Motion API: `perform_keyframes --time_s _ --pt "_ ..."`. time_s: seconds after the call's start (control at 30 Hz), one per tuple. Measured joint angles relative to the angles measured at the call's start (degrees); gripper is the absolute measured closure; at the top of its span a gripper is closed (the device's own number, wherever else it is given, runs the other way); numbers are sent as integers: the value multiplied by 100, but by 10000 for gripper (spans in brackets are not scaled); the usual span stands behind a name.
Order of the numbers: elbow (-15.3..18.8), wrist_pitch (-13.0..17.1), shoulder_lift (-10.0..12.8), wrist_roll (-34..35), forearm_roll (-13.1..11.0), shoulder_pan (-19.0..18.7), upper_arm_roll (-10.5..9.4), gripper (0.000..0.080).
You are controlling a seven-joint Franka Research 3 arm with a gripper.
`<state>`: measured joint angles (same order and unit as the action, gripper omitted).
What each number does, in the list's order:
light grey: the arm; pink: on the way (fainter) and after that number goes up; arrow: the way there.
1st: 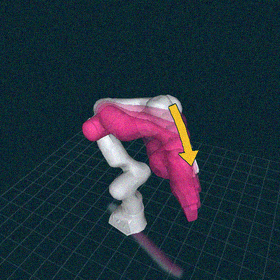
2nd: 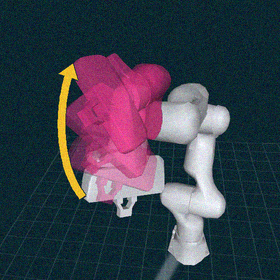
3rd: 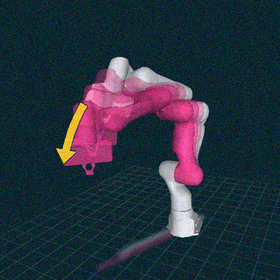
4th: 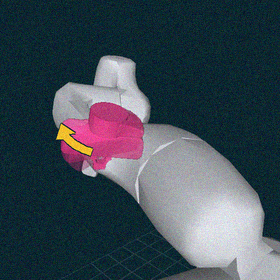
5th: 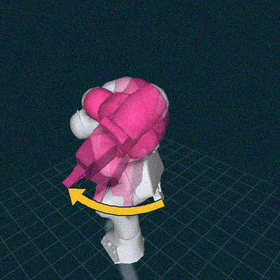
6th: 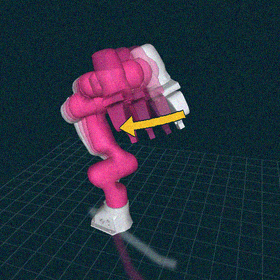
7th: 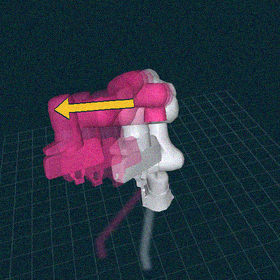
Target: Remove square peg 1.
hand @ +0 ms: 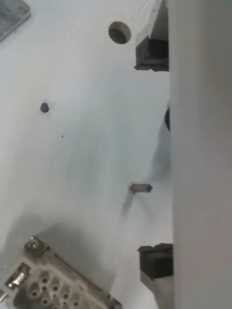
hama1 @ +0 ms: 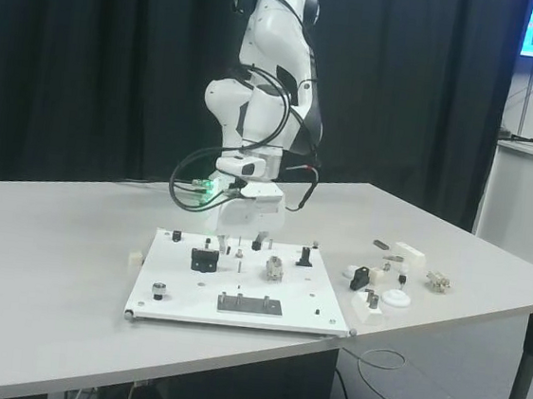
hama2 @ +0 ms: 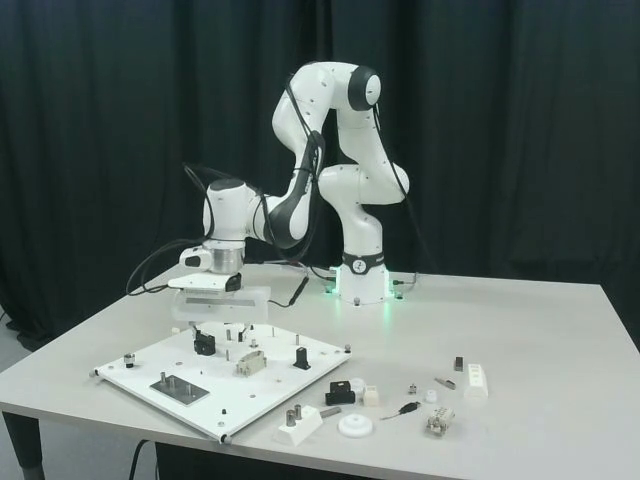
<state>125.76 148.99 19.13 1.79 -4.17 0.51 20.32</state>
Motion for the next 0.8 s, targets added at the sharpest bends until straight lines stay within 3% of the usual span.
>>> perform_keyframes --time_s 0.43,0.8 --pt "-322 -244 326 -474 -340 89 2 3" --pt "-382 -309 453 -654 -493 112 2 3"
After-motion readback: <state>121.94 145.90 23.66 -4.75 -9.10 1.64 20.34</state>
